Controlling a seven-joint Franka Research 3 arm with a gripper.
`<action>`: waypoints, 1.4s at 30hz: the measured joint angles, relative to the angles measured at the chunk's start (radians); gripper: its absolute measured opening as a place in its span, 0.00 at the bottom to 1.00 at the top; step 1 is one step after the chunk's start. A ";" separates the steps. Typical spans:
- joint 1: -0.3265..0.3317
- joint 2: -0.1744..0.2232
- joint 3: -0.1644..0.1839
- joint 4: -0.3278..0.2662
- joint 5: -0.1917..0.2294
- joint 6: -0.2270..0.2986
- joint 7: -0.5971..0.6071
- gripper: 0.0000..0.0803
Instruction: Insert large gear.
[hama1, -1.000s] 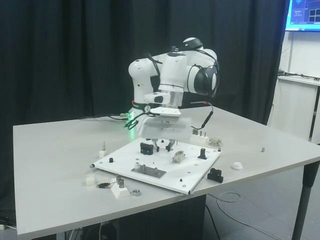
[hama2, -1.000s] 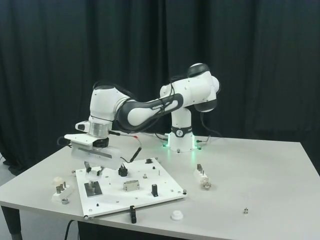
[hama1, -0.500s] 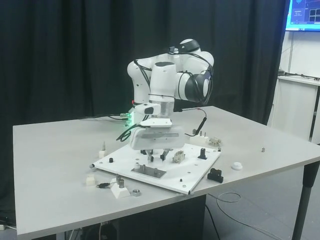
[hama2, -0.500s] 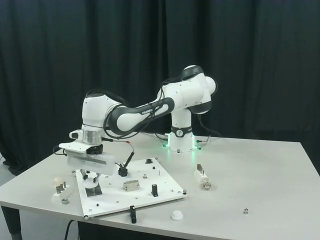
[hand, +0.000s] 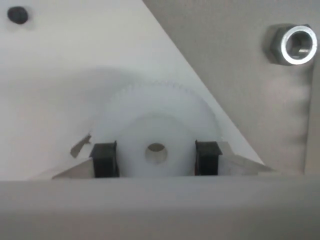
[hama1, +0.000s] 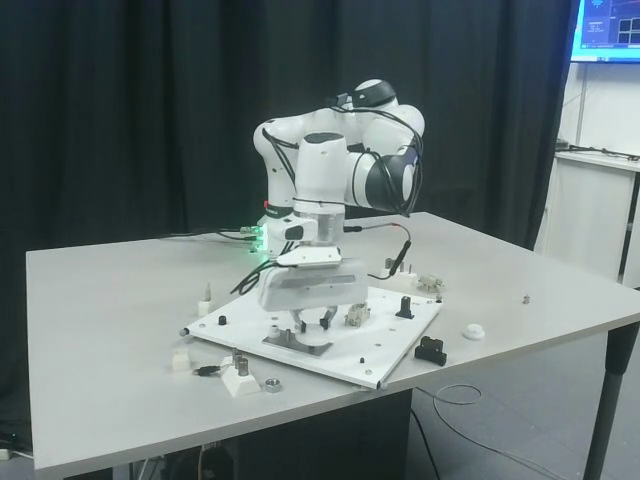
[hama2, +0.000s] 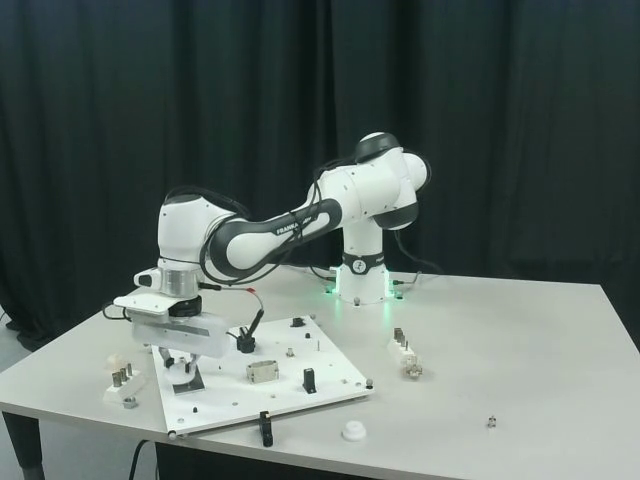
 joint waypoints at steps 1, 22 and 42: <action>-0.001 0.000 0.001 0.001 0.000 -0.001 0.000 0.41; -0.002 0.000 0.003 0.004 0.001 -0.039 0.015 0.41; -0.002 0.000 -0.001 0.000 -0.006 -0.061 0.020 0.41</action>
